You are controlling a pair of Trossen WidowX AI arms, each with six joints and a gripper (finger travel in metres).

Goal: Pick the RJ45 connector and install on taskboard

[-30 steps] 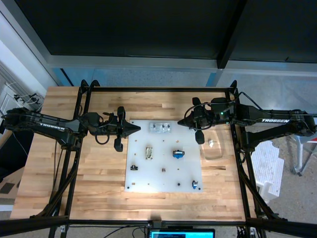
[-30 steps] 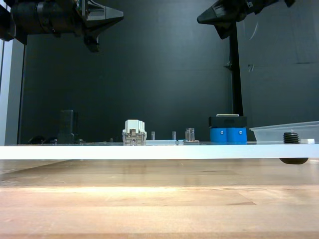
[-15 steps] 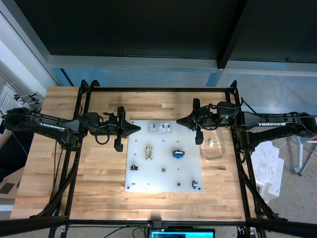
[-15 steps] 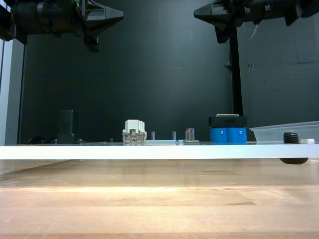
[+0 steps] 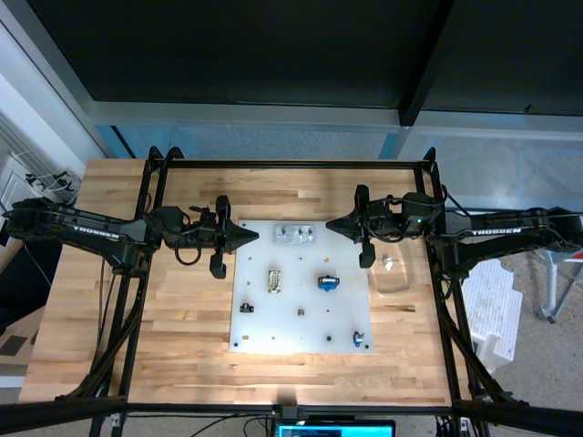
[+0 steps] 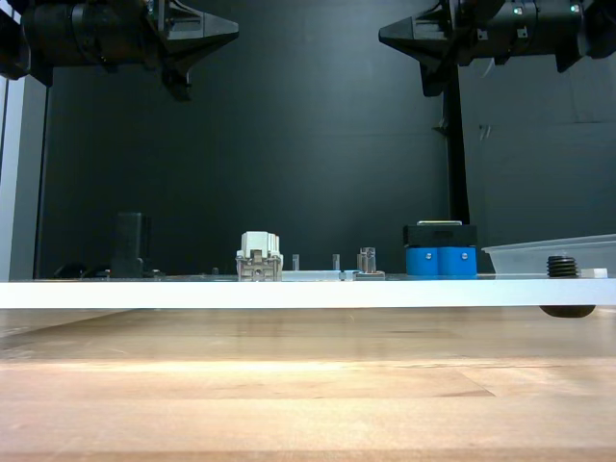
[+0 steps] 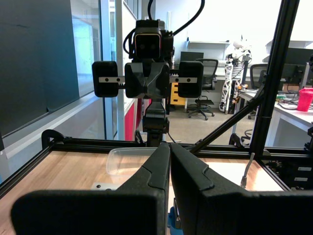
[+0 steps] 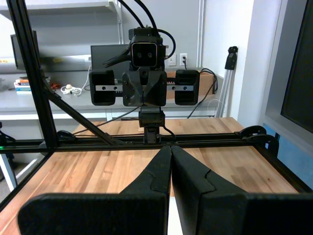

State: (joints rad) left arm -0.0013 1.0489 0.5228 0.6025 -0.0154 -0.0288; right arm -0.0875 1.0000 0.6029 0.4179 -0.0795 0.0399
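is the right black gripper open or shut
Shut: the right gripper shows touching fingers in its wrist view, above the white square taskboard, far right part; left gripper, also shut, hangs above the far left corner.

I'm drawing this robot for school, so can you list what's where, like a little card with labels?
taskboard: white plate lying flat on the wooden table
left gripper: shut, empty, high up by the taskboard's left edge
right gripper: shut, empty, high up near the taskboard's far right corner
clear tray: right of the taskboard, small pale piece inside
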